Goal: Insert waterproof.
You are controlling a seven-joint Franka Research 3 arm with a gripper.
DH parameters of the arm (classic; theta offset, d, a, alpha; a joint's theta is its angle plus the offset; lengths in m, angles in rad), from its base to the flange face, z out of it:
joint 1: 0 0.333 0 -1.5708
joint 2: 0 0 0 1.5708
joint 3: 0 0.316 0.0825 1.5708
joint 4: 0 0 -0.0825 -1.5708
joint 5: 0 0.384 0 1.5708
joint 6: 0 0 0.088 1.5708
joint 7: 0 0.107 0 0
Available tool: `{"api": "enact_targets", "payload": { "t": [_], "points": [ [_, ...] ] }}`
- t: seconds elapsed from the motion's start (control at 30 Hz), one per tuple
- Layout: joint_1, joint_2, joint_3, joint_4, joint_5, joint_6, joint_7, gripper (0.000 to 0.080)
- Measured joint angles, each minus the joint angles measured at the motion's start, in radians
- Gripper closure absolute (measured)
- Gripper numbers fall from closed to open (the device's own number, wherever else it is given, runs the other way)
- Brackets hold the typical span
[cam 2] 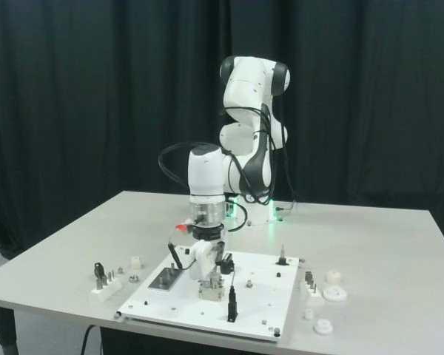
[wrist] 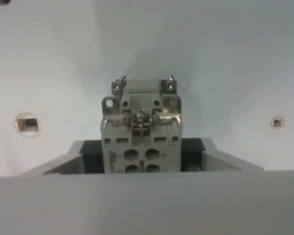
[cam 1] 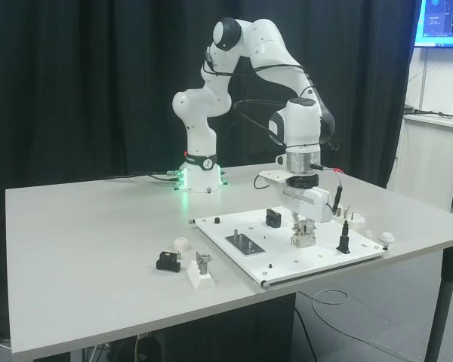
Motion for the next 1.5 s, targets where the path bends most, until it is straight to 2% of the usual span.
{"api": "enact_targets", "payload": {
  "t": [0.3,0.73,0.77,0.93,0.97,1.13,1.17,1.47,1.5],
  "points": [
    [0.01,-0.001,-0.01,-0.008,0.03,0.011,0.018,0.0488],
    [0.035,-0.001,-0.034,-0.015,0.031,0.025,0.016,0.0488],
    [0.038,-0.001,-0.036,-0.017,0.031,0.029,0.017,0.0453],
    [0.044,0.0,-0.041,-0.025,0.032,0.039,0.016,0.0453],
    [0.045,0.0,-0.041,-0.026,0.032,0.04,0.012,0.0192],
    [0.049,0.001,-0.043,-0.028,0.025,0.044,-0.047,0.0192],
    [0.05,0.001,-0.044,-0.028,0.023,0.044,-0.049,0.0044],
    [0.065,-0.01,-0.059,-0.028,-0.008,0.026,-0.053,0.0044],
    [0.067,-0.013,-0.061,-0.028,-0.014,0.021,-0.053,0.001]
  ]
}}
